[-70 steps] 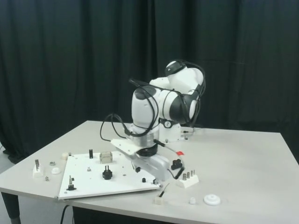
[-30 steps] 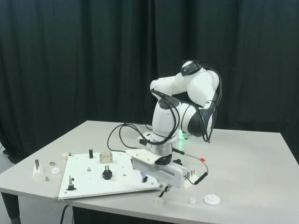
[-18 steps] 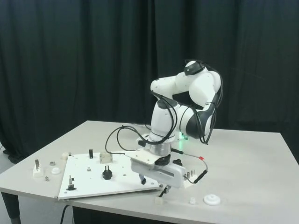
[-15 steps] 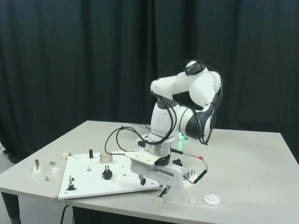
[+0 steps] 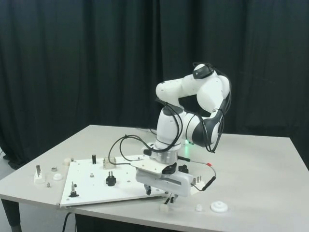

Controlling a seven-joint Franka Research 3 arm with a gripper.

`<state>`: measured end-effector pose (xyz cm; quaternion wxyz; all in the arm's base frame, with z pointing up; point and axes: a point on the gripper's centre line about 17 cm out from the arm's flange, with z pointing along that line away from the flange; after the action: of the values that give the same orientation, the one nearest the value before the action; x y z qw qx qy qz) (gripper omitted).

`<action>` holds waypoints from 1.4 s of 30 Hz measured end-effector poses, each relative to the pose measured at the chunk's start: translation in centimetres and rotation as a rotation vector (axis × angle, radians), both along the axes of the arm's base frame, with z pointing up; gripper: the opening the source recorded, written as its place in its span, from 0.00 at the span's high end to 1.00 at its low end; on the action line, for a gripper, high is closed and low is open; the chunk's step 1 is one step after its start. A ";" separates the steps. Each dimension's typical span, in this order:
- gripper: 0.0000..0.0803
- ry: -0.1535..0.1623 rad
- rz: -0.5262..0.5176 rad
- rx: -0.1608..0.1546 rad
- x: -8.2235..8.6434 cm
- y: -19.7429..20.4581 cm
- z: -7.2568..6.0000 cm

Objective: Pick USB.

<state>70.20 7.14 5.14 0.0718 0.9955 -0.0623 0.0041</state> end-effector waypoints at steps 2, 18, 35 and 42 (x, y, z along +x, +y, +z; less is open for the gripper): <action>0.00 0.003 0.008 0.000 -0.1 0.1 -0.1; 0.00 0.008 0.018 -0.002 -0.6 0.8 -0.4; 0.55 0.016 0.060 -0.010 -0.8 0.6 -1.0; 0.77 0.007 0.065 -0.010 -0.7 0.7 -1.0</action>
<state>69.54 7.82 4.17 0.0769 0.9966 -0.0297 0.0035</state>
